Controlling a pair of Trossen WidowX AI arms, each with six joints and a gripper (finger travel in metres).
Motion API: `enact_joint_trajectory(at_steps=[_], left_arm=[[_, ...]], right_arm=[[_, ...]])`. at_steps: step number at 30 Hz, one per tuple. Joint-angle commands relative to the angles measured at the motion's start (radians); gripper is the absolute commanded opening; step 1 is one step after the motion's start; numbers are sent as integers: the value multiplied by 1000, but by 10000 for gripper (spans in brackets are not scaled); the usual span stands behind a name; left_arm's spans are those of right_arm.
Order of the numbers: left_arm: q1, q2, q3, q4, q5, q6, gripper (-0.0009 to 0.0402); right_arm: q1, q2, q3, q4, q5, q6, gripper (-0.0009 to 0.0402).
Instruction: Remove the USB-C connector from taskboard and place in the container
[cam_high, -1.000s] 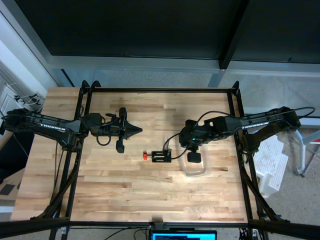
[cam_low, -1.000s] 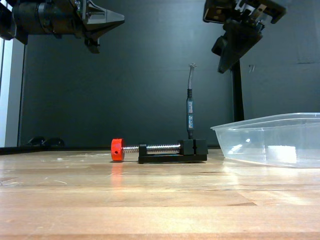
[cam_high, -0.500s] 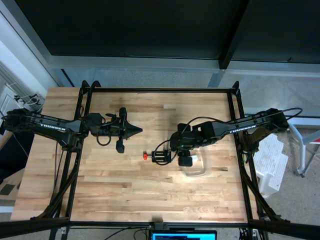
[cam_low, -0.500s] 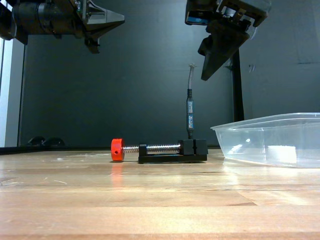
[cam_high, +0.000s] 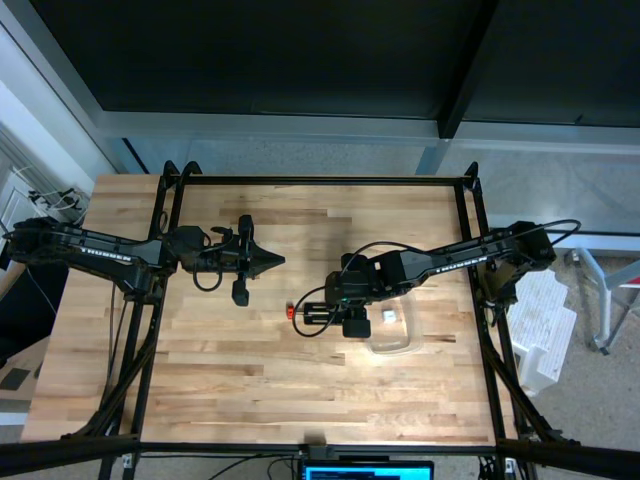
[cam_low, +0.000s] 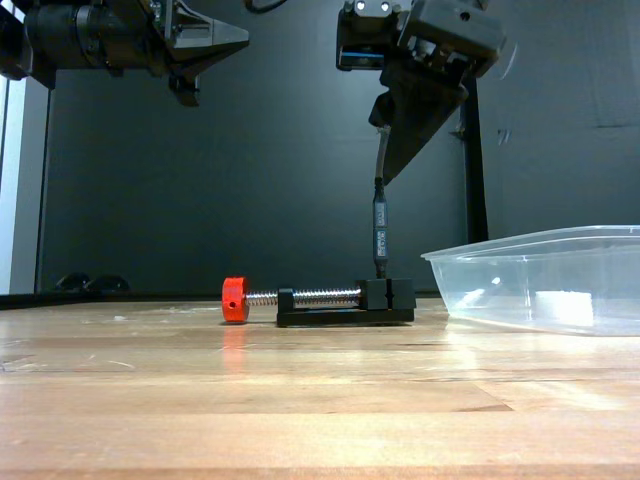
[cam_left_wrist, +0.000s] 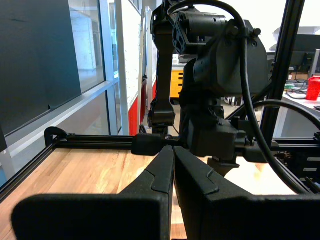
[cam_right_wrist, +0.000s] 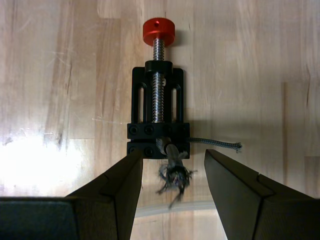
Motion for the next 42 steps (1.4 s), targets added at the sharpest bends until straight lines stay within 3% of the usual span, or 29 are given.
enact_joint_trajectory(at_steps=[1,27,42], left_arm=[[0,0,0,0,0,0,0],[0,0,0,0,0,0,0],[0,0,0,0,0,0,0]], right_arm=[[0,20,0,13,0,-1,171],[2,34,-51,93,0,21,121],[2,34,-51,94,0,19,10]])
